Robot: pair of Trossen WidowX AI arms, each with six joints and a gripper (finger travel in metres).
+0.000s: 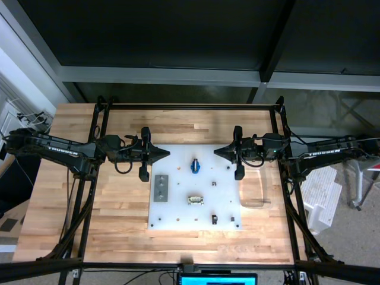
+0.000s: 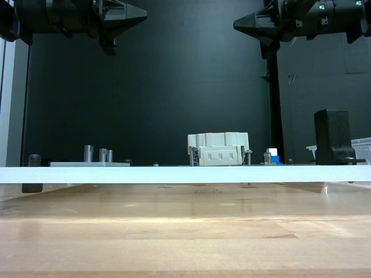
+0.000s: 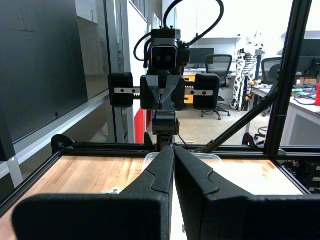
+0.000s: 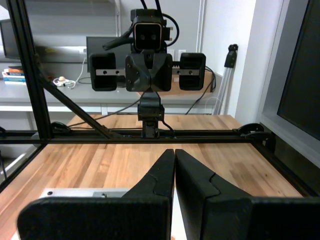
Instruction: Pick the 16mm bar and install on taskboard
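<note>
I cannot make out the 16mm bar in any view, and neither gripper holds anything. The white taskboard (image 1: 178, 219) lies in the middle of the table. My left gripper (image 1: 168, 153) hovers above the board's far left corner, pointing right, its fingers shut together (image 3: 173, 150). My right gripper (image 1: 215, 152) hovers above the board's far right part, pointing left, also shut (image 4: 174, 152). The two tips face each other across a gap, high above the board in the low view, left gripper (image 2: 145, 13) and right gripper (image 2: 235, 24).
On the board are a grey plate with short pegs (image 1: 161, 187), a blue part (image 1: 195, 165), a beige connector (image 1: 196, 200) and a black block (image 1: 214, 219). A clear container (image 1: 255, 193) sits on the wood just right of the board. Black frame rails edge the table.
</note>
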